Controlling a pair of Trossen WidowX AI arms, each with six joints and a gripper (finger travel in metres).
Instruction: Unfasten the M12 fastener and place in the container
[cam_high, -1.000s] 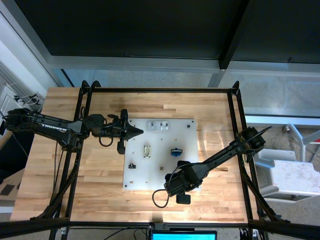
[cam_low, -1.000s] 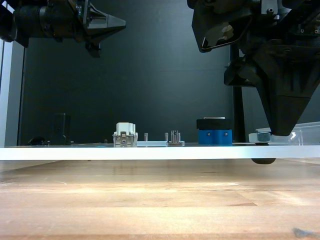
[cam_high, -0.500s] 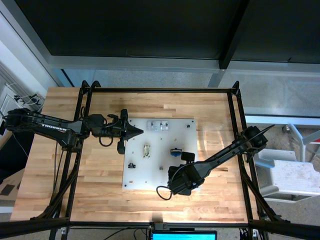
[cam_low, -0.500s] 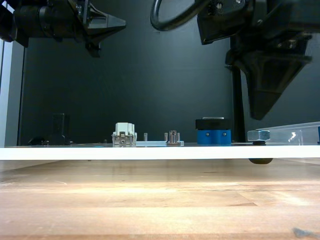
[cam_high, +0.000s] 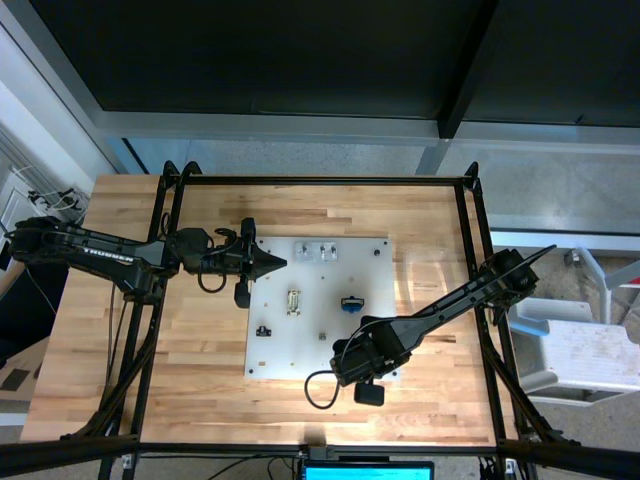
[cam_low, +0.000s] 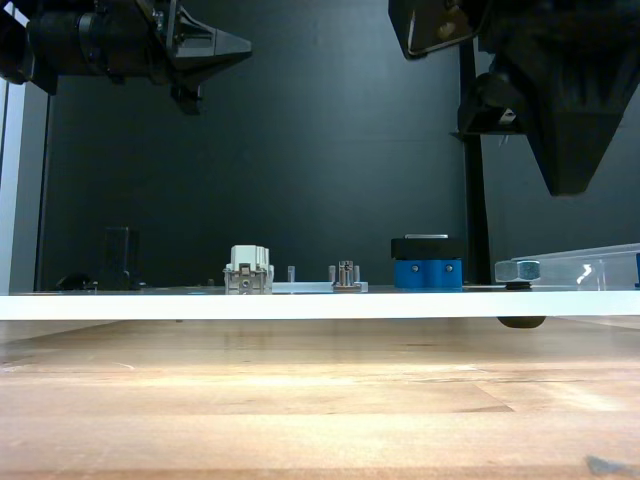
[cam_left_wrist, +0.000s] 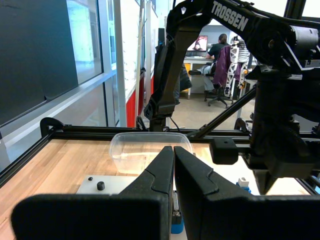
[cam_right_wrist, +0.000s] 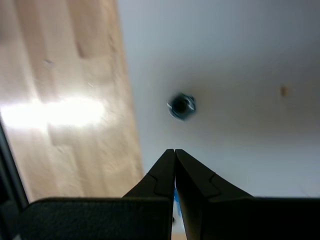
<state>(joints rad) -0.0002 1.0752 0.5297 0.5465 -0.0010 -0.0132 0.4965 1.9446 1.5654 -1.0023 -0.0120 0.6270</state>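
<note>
Fingers (cam_left_wrist: 159, 167) of the left gripper (cam_high: 278, 263) are pressed together with nothing between them. That gripper hangs high over the far left edge of the white board (cam_high: 270, 345), pointing level toward the right across it, well apart from every part below.

On the board, seen from table height, a small white connector block (cam_low: 249, 270) stands toward the left, then a short silver fitting (cam_low: 345, 275), then a blue part with a black top (cam_low: 428, 264). The board lies flat on the wooden table (cam_high: 190, 330).

Farther right, near the board's near right edge, the nut (cam_low: 517, 270) sits on its stud, raised a little off the board, with a sliver of dark stud showing beneath it. The right wrist camera looks straight down on it and shows a silver ring with a dark centre on bare white board (so it is not in the tub, though the low view sets the two side by side).

The right gripper (cam_right_wrist: 174, 151) hovers above the nut and apart from it, pointing down. Its two fingers are closed tip to tip and grip nothing. From the low view its dark wedge ends well above the nut and slightly to the right of it.

At the far right the clear tub (cam_low: 598, 266) rests on the table beyond the board's right edge, with wood showing through its walls. The left wrist camera sees it across the board, and nothing shows inside it.
</note>
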